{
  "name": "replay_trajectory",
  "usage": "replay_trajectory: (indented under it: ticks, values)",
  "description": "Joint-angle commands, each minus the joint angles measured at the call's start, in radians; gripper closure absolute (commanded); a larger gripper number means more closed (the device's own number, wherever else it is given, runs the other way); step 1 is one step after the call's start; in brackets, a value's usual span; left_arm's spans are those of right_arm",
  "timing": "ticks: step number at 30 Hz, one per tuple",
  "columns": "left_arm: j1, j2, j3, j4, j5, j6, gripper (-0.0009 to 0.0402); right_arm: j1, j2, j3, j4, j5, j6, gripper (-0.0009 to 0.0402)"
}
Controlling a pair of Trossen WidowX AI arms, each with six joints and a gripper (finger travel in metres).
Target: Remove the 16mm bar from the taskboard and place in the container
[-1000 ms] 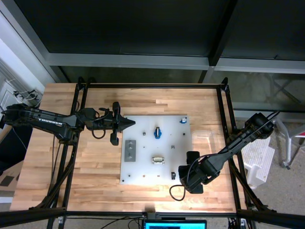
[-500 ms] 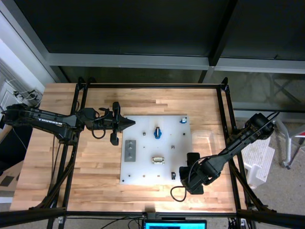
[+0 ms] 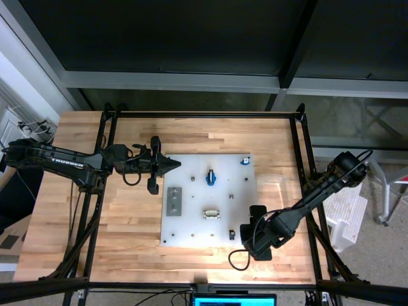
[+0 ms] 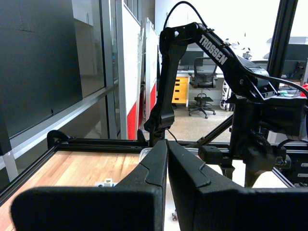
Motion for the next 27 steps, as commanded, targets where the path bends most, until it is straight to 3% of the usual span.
replay_trajectory:
  ticks: [1, 19, 27]
  values:
    - [0.000, 0.000, 0.000, 0.000, 0.000, 0.000, 0.0393, 0.004, 0.021, 0.001, 0.007, 0.000, -0.001, 0.0231]
    - [0.000, 0.000, 0.000, 0.000, 0.000, 0.000, 0.0393, 0.006, 0.003, 0.002, 0.012, -0.010, -0.002, 0.0394]
    - [0.000, 0.000, 0.000, 0.000, 0.000, 0.000, 0.0393, 0.005, -0.026, 0.002, -0.008, -0.009, -0.003, 0.0388]
